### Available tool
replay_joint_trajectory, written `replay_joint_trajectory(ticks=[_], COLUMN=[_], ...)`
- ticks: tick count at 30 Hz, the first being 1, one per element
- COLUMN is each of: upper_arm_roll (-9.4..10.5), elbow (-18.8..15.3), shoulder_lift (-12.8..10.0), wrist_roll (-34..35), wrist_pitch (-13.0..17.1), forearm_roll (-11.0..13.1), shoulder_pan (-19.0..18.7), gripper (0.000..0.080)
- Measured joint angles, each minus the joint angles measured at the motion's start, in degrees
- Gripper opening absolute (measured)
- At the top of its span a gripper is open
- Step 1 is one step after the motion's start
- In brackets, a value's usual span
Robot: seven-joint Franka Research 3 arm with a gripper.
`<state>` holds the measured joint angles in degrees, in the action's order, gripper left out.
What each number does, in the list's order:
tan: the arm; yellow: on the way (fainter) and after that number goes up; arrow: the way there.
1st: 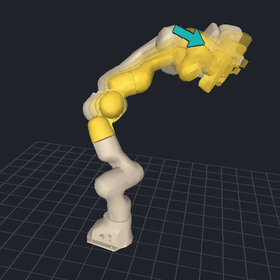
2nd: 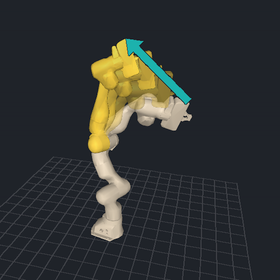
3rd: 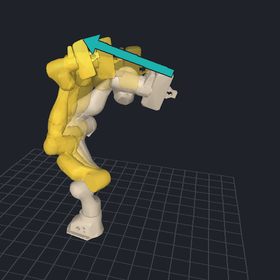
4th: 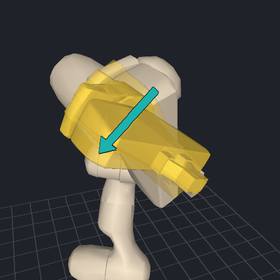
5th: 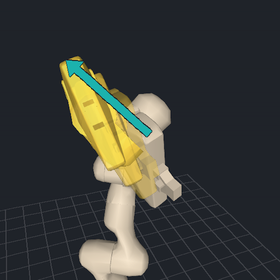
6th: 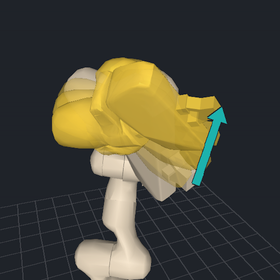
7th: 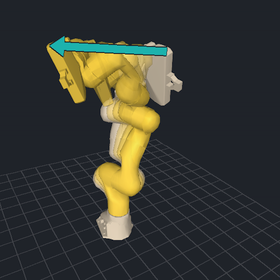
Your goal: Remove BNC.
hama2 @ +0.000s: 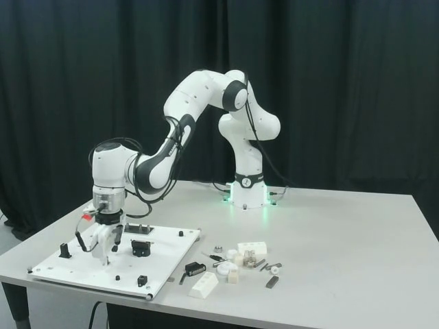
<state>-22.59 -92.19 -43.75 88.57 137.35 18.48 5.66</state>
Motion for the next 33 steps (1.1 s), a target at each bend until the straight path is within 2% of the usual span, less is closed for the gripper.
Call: replay_joint_trajectory(ticks=[9, 33], upper_arm_roll=[-0.31, 0.16], elbow=[0.09, 0.72], shoulder_lift=[0.01, 0.0], wrist_roll=[-0.67, -3.52], wrist_pitch=[0.79, 0.2], forearm_roll=[0.0, 0.0], shoulder_pan=[0.15, -0.05], gripper=[0.08, 0.08])
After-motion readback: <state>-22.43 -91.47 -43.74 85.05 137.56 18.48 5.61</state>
